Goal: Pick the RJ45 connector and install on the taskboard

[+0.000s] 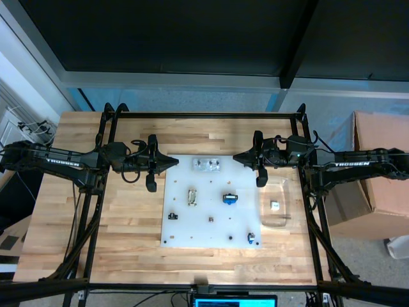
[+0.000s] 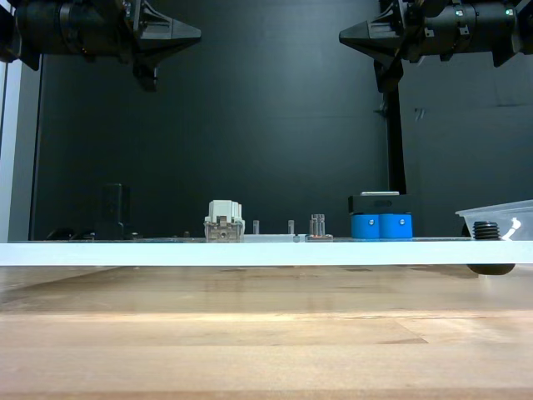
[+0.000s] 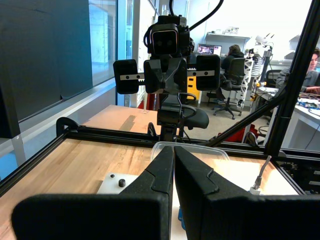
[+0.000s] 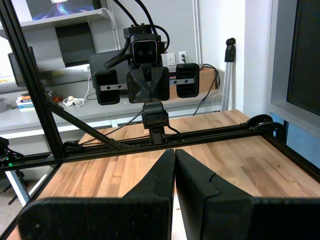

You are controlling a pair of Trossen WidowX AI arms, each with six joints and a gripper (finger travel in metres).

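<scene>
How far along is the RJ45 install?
Done: cannot tell. The jack at the near right corner of the white board does not show clearly whether the connector is in.
In hand: nothing. The left gripper and right gripper hang shut and empty, raised over the board's far edge.
The tray shows only the white block, no cable.
Left: confirming the seating.

Right gripper (image 4: 174, 151) fingers (image 4: 159, 186) pressed together, nothing between them, over wooden worktop (image 4: 250, 160); black frame rail (image 4: 210, 134) along worktop's far edge; left gripper (image 4: 147, 84) raised opposite.
</scene>
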